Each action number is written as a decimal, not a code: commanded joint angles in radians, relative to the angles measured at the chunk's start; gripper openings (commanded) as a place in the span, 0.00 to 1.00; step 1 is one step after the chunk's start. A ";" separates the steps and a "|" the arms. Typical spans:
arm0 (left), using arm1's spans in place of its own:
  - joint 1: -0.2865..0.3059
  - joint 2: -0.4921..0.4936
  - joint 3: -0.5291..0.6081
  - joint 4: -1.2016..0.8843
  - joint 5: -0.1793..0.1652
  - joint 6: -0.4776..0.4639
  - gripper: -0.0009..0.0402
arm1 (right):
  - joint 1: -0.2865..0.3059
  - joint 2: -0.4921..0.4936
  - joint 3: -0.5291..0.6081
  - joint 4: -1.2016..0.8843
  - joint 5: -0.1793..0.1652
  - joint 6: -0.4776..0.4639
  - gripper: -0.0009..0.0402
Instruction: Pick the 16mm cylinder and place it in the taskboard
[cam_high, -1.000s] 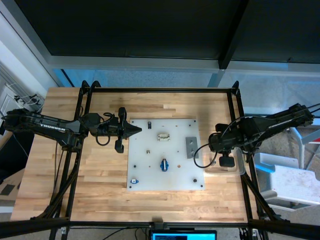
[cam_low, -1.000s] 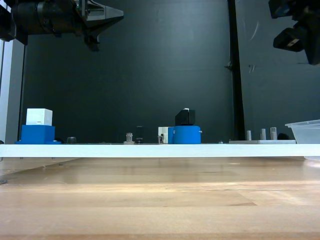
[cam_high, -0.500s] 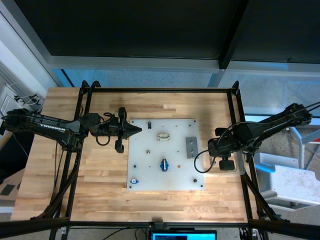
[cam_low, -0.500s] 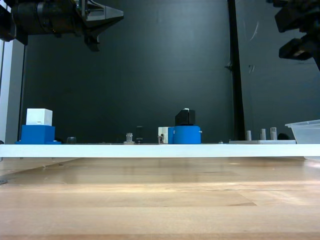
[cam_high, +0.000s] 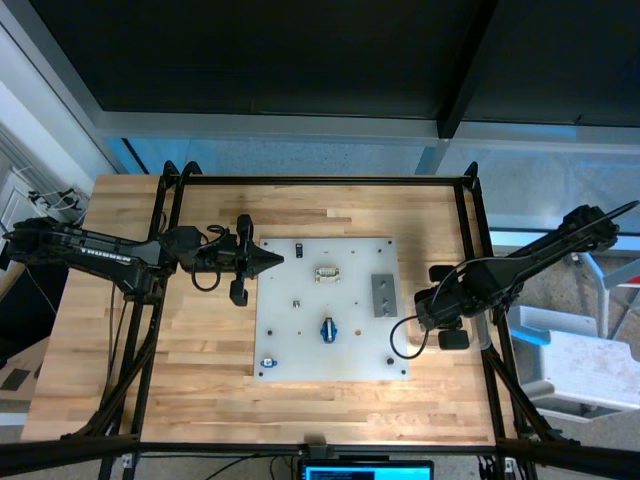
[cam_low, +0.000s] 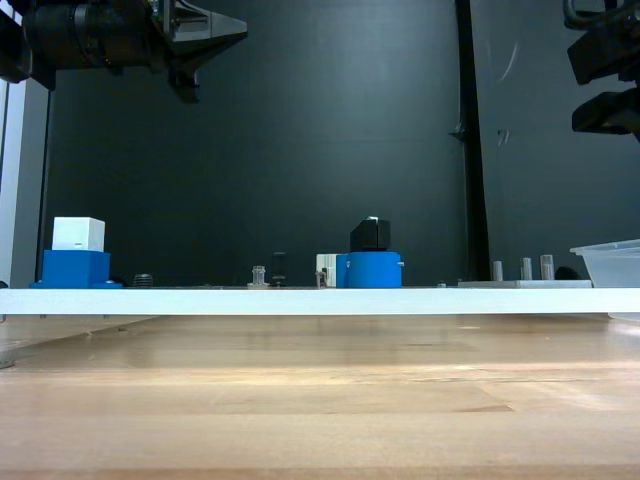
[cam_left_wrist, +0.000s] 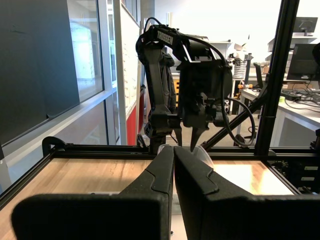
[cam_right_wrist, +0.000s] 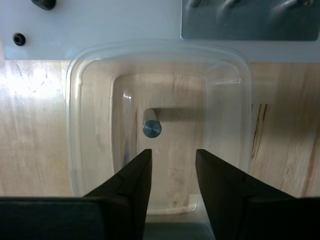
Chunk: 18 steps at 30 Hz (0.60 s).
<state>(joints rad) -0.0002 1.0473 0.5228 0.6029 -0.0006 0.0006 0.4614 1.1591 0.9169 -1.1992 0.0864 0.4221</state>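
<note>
The counter (cam_high: 200, 380) is light wood planking with visible grain and a mild sheen; on it the taskboard (cam_high: 300, 345) is a smooth matt white plate, and its grey block (cam_right_wrist: 250, 22) looks like matt metal. The clear tray (cam_right_wrist: 74, 125) beside the board is thin glossy transparent plastic, and the 16mm cylinder (cam_right_wrist: 151, 128) inside it is dull grey metal with a smooth, faintly shining end face. The left gripper (cam_left_wrist: 173, 150), above the board's left edge, and the right gripper (cam_right_wrist: 172, 156), above the tray, have matt black plastic jaws, pressed together on the left, parted on the right.

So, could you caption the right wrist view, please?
Open right hand over 16mm cylinder in tray; left hand above taskboard edge.
</note>
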 joint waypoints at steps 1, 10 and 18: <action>0.000 0.000 0.000 0.000 0.000 0.000 0.02 | 0.007 0.013 -0.013 0.026 0.001 0.016 0.39; 0.000 0.000 0.000 0.000 0.000 0.000 0.02 | 0.014 0.016 -0.033 0.055 0.002 0.027 0.49; 0.000 0.000 0.000 0.000 0.000 0.000 0.02 | 0.023 0.016 -0.095 0.131 0.000 0.047 0.49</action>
<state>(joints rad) -0.0002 1.0473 0.5228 0.6029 -0.0006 0.0006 0.4828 1.1744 0.8288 -1.0767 0.0872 0.4686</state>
